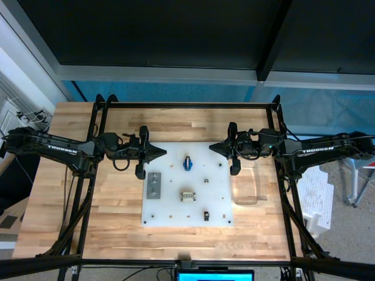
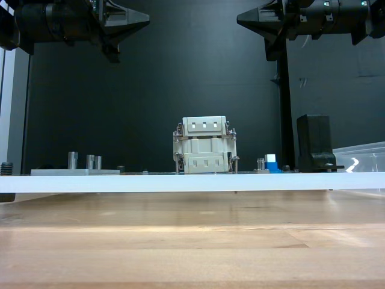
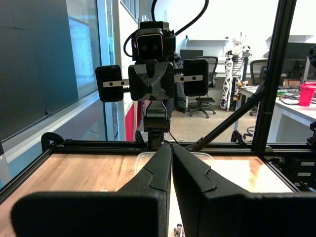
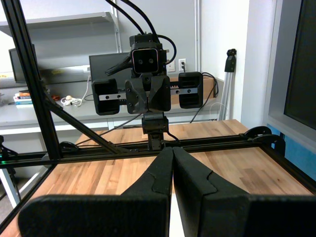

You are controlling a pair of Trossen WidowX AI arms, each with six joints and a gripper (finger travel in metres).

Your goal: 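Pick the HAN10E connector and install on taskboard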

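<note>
han10e connector (image 2: 204,125) sits atop beige socket (image 2: 204,161) on taskboard (image 1: 164,205), looks seated. left tool (image 1: 159,152) & right tool (image 1: 215,147) both pinched together, empty, high over taskboard. we judge install done; next: verify seating.

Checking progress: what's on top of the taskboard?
On the taskboard: blue knob, grey block, beige socket stack, black part. The socket's inside is hidden. Shut, the left gripper and right gripper hover near its far edge.
</note>
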